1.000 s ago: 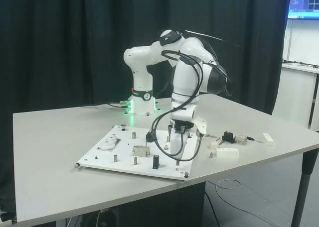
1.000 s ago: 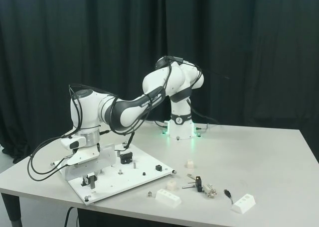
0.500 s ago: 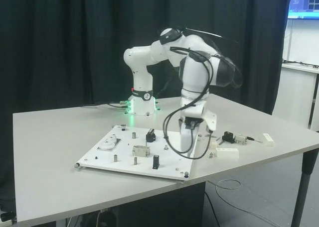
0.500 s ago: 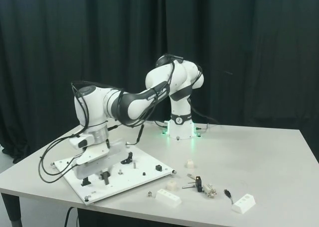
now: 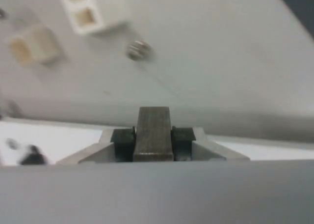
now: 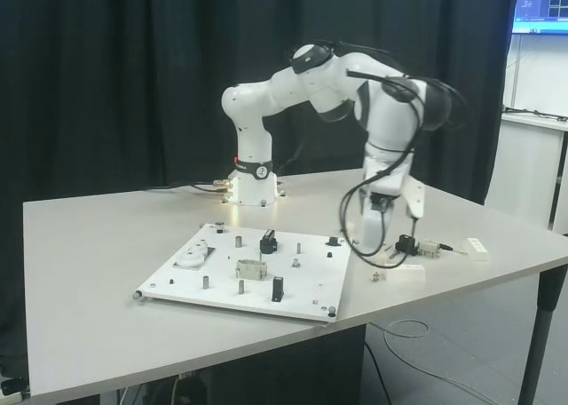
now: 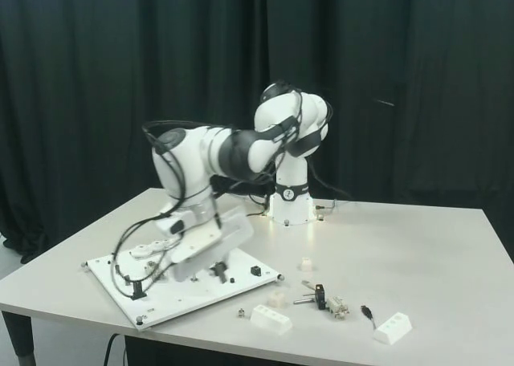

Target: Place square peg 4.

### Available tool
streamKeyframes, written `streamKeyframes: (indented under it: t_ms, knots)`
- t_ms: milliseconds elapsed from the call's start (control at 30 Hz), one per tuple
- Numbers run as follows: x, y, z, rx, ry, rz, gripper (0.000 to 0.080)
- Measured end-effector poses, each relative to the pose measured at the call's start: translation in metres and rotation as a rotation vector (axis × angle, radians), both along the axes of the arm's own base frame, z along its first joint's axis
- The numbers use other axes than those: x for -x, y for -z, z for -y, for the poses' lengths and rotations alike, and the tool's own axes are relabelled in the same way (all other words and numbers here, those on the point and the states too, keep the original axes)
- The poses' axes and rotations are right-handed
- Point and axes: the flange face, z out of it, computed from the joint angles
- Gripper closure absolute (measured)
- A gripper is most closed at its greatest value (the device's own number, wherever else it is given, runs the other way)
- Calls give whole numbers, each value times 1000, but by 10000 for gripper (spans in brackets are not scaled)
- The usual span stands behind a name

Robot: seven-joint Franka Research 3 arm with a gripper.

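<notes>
Tool: the tool [image 5: 154, 135] hung off the arm's wrist, clamped on a dark square peg [image 5: 154, 133] that stood out between its two fingers [image 5: 122, 138]; in the first room view the tool [image 6: 371, 245] hovered above the counter, just past the board's edge at about 3 o'clock from the board.

Square peg: held in the tool, off the counter and off the board; from the room views it was too small to make out.

Arm: the white arm [image 6: 311, 76] reached out from its base [image 6: 254, 185] and bent down over the gap between the board and the loose parts; black cables looped under its wrist.

Board: a white board [image 6: 222, 289] lay flat on the grey counter [image 6: 80, 272], carrying small black and grey fixtures.

Loose parts: a white block with two square sockets [image 5: 86, 10], a small pale cube [image 5: 32, 44] and a small metal stud [image 5: 139, 49] lay on the counter under the tool; in the second room view the white block [image 7: 271, 319] sat near the counter's front edge, with another white block [image 7: 393, 327] at about 3 o'clock from it, well apart.
</notes>
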Motion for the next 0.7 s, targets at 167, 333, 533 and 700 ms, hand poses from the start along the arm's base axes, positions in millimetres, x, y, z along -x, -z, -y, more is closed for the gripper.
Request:
streamKeyframes:
  t_ms: [167,333,533,700]
  knots:
    - [4,-2,-43,-3,10,-50,649]
    - [10,-2,-89,6,19,-96,649]
    - [22,0,-143,23,27,-137,649]
    - [37,2,-183,46,31,-160,649]
